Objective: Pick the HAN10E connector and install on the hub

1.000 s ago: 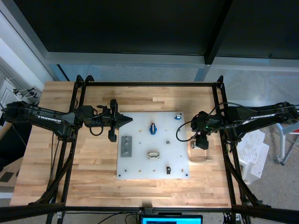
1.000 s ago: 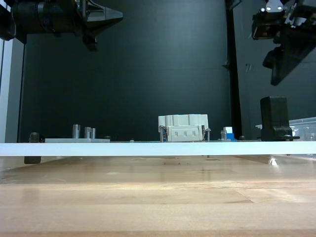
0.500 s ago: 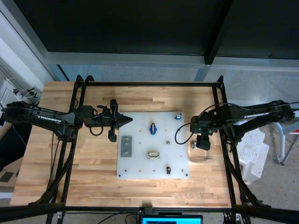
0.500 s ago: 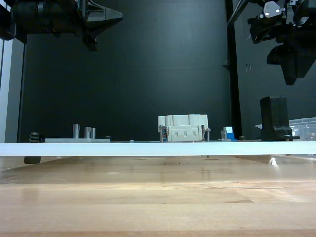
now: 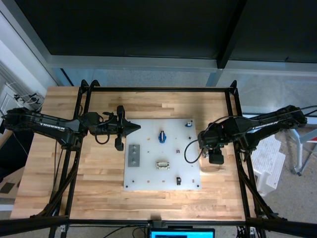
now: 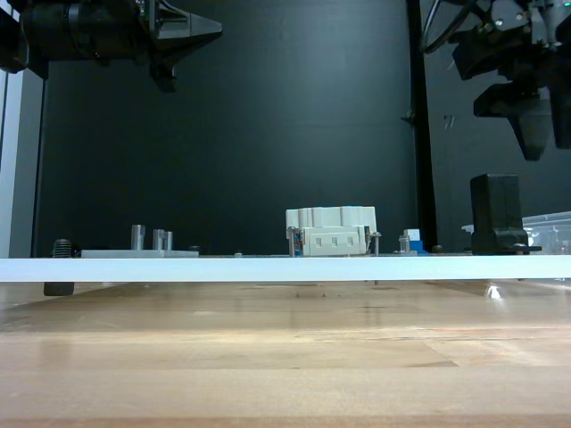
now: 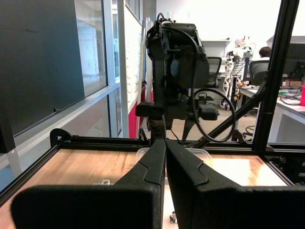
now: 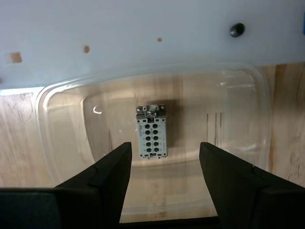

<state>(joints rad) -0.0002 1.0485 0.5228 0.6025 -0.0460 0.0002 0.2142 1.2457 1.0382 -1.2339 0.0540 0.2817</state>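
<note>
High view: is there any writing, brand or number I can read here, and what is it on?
"TROSSEN": on the left arm, its jaws shut above the task board's far-left corner.
Lettering on the right arm: too small to read; its jaws are open over the HAN10E connector in the clear tray.
Connector, hub and board: no readable marks.

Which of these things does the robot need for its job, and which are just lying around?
Needed: HAN10E connector, lying in the clear tray; hub on the white board; right pincer, open above the tray.
Just there: left pincer, shut, parked over the board's far left corner; blue upright part; grey metal block; black part.
</note>
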